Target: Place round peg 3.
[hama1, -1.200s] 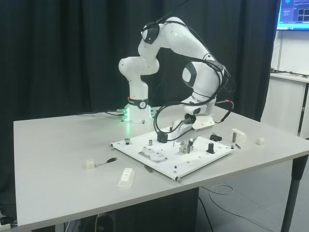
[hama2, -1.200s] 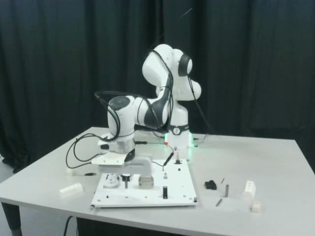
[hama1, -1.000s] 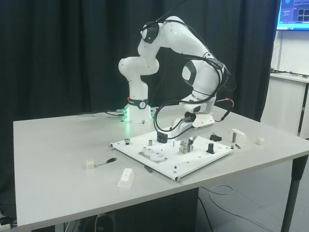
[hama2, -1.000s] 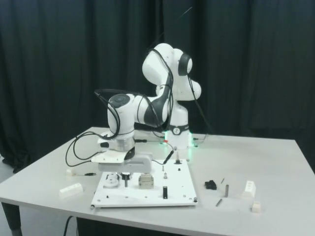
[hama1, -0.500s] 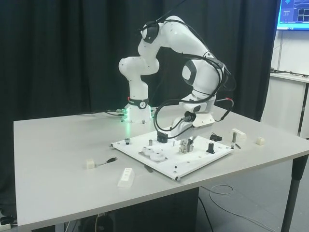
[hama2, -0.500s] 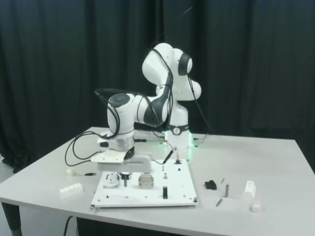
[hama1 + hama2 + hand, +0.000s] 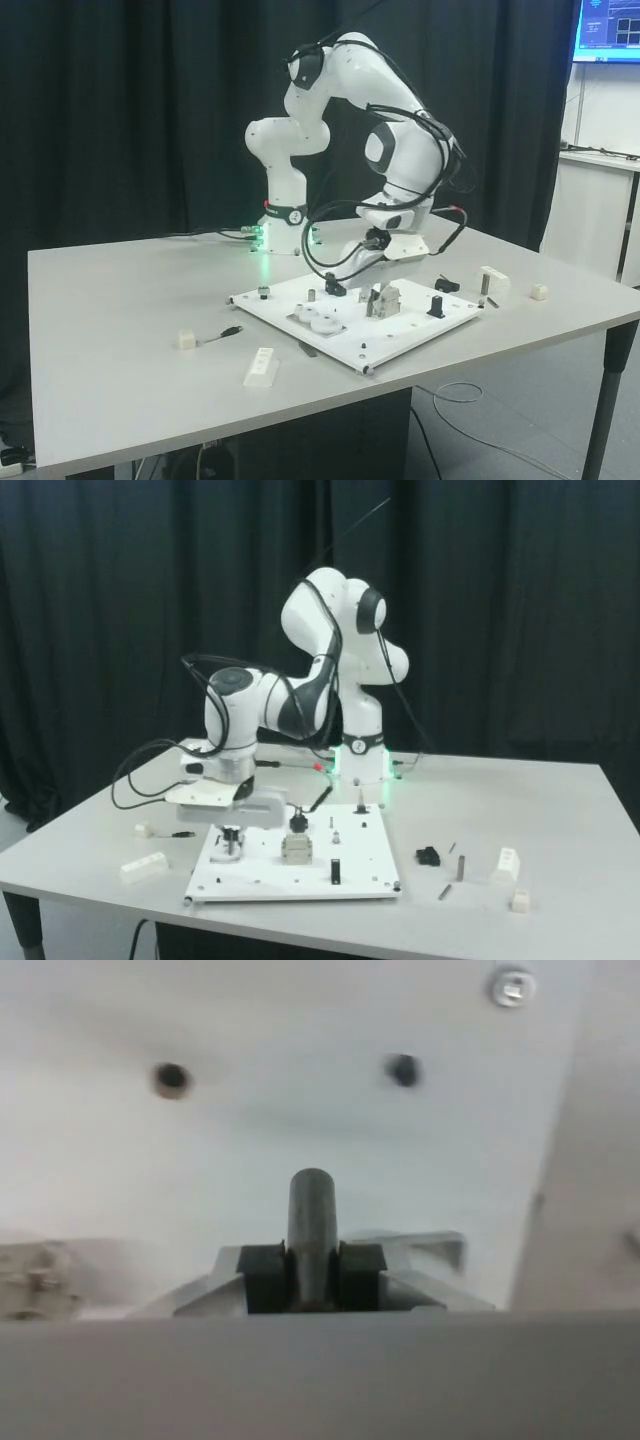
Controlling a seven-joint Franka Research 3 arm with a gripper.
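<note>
Black curtains hang behind the grey table (image 7: 120, 330), a plain matte slab carrying a flat white board (image 7: 370, 865). In the wrist view the round peg (image 7: 311, 1230), a smooth grey cylinder with a rounded end, is clamped between two black finger pads (image 7: 262, 1278) that press against its sides; the gripper (image 7: 311, 1285) is closed down to the peg's width, with the peg pointing down toward the white board (image 7: 300, 1110) above two small dark holes (image 7: 171, 1078) and a metal screw head (image 7: 511, 986). From the room the gripper (image 7: 232, 825) hangs over the board's end that bears a round white gear-like part (image 7: 322, 322), just above it; whether the peg touches anything cannot be told. A squat grey metal block (image 7: 296, 848) and a short black upright piece (image 7: 335, 871) also stand on the board. Off the board lie a rectangular white block (image 7: 262, 366), a small white cube (image 7: 186, 339), a black fitting (image 7: 428, 856) and another white block (image 7: 507, 863). Green light glows at the arm's base (image 7: 361, 770). Black cables loop around the white, glossy arm.
</note>
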